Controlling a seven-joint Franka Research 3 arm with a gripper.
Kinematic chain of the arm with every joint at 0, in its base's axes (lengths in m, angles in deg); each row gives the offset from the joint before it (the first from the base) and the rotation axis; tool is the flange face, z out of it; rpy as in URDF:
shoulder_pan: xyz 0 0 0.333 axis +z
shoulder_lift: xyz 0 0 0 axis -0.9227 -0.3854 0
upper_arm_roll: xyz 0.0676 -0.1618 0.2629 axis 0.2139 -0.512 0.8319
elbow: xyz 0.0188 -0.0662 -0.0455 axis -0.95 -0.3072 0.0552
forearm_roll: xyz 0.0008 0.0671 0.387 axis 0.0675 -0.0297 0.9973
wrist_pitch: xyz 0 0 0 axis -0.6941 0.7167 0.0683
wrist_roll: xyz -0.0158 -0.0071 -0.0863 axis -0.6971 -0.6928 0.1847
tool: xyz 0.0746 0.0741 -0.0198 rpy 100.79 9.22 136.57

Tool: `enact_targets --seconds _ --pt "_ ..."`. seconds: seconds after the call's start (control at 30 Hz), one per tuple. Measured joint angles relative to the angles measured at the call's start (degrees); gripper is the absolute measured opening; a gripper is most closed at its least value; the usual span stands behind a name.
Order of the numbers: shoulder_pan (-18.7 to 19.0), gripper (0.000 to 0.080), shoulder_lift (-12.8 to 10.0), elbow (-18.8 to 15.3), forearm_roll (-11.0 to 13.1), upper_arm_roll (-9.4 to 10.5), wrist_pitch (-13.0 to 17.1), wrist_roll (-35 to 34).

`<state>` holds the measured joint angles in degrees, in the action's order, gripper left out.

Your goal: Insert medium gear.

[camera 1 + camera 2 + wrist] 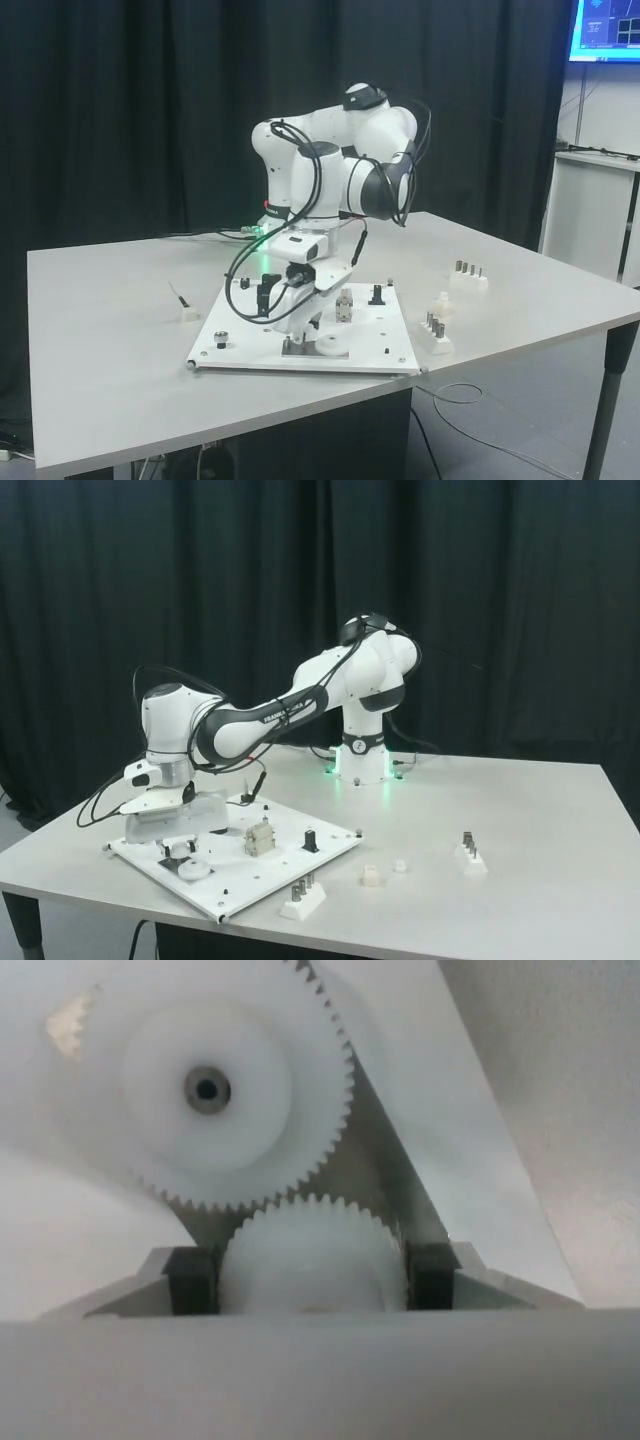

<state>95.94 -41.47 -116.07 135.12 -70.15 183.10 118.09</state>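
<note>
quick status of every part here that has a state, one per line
gripper: shut on the medium gear, low over the white board
medium gear: held between the black fingers, teeth meeting the large gear
large gear: seated flat on its shaft
arm base light: lit green

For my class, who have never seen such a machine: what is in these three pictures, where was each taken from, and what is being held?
It is a white robot arm bolted on a grey table. Two pictures come from cameras in the room; the close one looks down from the arm's wrist. On the table lies a white board with small parts, and small white holders stand beside it. The pincer is shut on a white gear, its black fingers on either side. The gear's teeth meet those of a larger gear on the board.
</note>
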Motion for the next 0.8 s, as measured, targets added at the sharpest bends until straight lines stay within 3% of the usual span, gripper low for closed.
enact_targets --seconds 0.8 --pt "-0.5 0.0396 0.0 0.8 -0.1 0.37 0.6 -0.4"
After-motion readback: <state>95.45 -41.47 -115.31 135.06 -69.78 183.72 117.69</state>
